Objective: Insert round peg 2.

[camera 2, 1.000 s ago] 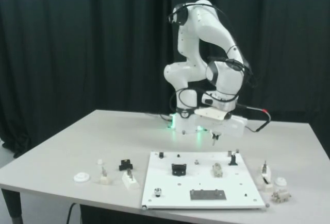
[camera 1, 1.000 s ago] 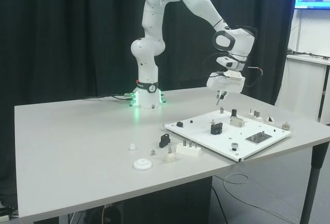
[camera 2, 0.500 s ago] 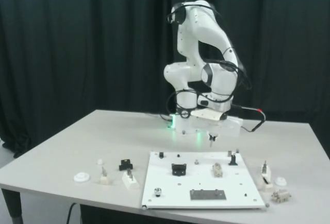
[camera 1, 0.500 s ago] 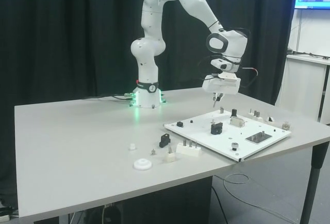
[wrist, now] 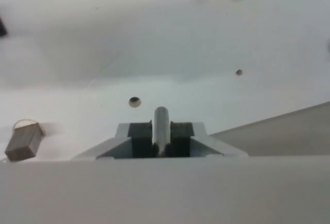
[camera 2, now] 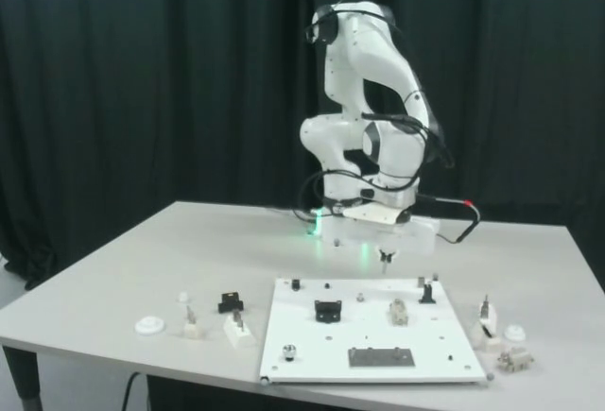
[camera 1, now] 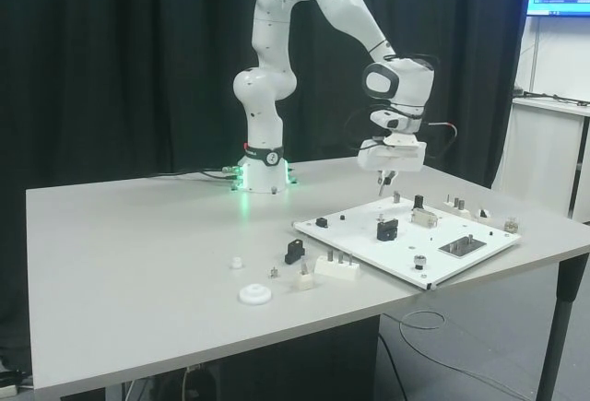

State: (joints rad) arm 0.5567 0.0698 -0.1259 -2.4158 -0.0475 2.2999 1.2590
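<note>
In the wrist view my gripper [wrist: 160, 142] is shut on a grey round peg [wrist: 160, 125], which stands upright between the black pads. Below it lies the white board [wrist: 216, 44], with a small round hole [wrist: 134, 101] just beside the peg's tip. From the first room view the gripper [camera 1: 387, 178] hangs a short way above the far edge of the board [camera 1: 369, 244]. The second room view shows the gripper [camera 2: 385, 260] over the back of the board [camera 2: 312, 345].
A grey block [wrist: 23, 140] stands on the board near the hole. The board carries a black fixture [camera 1: 386, 229] and a grey plate [camera 1: 461, 247]. Loose on the table lie a white disc [camera 1: 254, 295], a black block [camera 1: 293, 252] and a white block [camera 1: 337, 266].
The wrist and gripper have shifted a little toward the arm's base, staying above the board's far edge with the peg still held.
</note>
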